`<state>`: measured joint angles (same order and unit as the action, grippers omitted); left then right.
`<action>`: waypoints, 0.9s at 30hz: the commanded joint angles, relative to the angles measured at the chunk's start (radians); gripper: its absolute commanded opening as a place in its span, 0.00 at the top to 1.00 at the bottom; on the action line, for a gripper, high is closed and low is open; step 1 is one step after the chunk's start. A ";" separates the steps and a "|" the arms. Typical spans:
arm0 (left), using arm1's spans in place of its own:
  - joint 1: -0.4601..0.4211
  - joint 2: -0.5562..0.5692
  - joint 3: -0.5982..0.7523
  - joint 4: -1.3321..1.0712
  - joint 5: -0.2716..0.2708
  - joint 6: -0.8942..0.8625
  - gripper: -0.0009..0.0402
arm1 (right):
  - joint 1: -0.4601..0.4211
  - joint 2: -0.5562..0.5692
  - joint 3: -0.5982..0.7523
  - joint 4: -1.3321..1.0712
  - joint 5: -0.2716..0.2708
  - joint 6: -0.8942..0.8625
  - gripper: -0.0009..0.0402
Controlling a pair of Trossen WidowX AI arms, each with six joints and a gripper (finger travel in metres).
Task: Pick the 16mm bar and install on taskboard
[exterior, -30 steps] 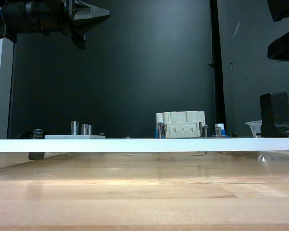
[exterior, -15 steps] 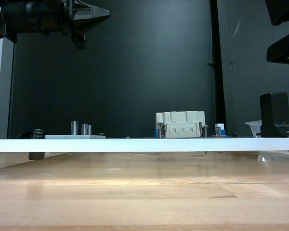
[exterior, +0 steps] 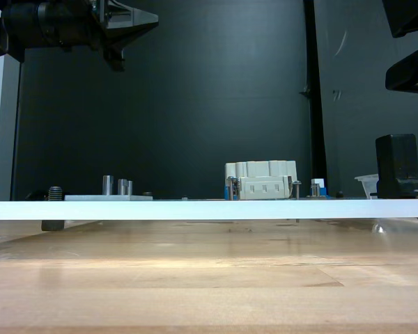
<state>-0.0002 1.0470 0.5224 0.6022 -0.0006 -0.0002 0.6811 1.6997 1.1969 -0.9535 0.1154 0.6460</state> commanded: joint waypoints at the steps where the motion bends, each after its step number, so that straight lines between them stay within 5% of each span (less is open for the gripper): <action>1: 0.000 0.000 0.000 0.000 0.000 0.000 0.98 | 0.000 0.002 0.000 0.001 -0.003 0.007 0.98; 27: 0.000 0.000 0.000 0.000 0.000 0.000 0.98 | 0.000 0.002 0.003 0.007 -0.003 0.027 0.98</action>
<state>-0.0002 1.0470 0.5228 0.6018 -0.0006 -0.0002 0.6807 1.7012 1.1988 -0.9466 0.1123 0.6750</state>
